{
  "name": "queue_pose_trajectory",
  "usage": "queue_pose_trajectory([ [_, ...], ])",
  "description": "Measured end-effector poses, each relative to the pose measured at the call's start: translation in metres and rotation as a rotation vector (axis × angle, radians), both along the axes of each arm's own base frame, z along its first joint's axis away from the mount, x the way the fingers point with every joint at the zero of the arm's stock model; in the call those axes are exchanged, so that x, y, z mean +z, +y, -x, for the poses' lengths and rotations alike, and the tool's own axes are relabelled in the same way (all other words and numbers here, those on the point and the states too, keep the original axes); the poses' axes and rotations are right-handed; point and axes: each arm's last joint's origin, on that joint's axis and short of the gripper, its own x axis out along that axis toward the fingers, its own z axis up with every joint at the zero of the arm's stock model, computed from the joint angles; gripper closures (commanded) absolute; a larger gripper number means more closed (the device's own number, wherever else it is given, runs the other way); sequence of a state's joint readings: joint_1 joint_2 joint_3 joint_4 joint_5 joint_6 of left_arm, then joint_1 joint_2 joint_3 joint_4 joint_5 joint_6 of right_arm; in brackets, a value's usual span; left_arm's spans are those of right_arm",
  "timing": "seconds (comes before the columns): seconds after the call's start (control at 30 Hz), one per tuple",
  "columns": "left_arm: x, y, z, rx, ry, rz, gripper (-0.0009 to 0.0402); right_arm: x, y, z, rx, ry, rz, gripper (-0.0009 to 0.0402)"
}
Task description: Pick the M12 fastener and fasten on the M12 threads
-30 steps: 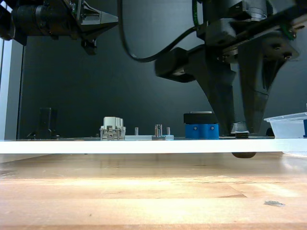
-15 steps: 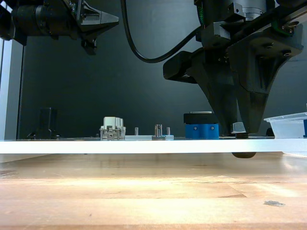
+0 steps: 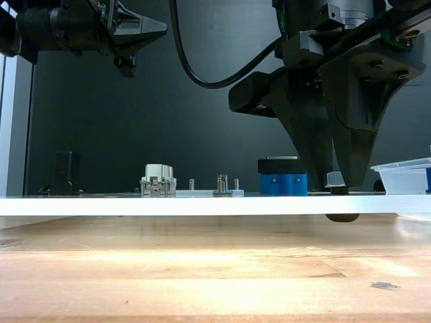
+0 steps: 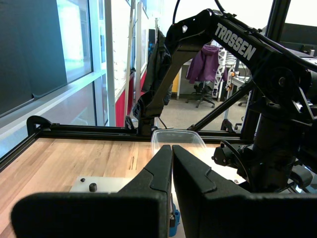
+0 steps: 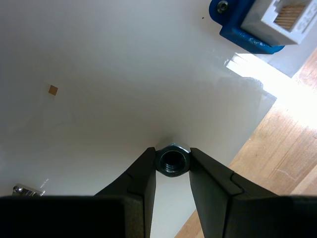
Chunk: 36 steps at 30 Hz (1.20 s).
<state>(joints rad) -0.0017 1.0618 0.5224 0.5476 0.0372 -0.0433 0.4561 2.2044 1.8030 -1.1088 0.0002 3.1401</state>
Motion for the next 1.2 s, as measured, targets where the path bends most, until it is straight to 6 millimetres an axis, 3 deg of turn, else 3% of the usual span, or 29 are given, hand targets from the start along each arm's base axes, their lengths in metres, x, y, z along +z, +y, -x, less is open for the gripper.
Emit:
queue_pose_trajectory([
  [0.27, 0.000, 0.000, 0.000, 0.000, 0.000, 0.000, 0.0393, 0.000, 0.000, 0.000, 0.007, -0.001, -0.001, 0.0368],
  [0.77, 0.000, 0.000, 0.000, 0.000, 0.000, 0.000, 0.0393, 0.001, 0.002, -0.001, 0.002, -0.019, -0.010, 0.0249],
  [1.2, 0.000, 0.000, 0.000, 0.000, 0.000, 0.000, 0.0393, 0.030, 0.000, 0.006, 0.007, -0.066, -0.063, 0.0237],
])
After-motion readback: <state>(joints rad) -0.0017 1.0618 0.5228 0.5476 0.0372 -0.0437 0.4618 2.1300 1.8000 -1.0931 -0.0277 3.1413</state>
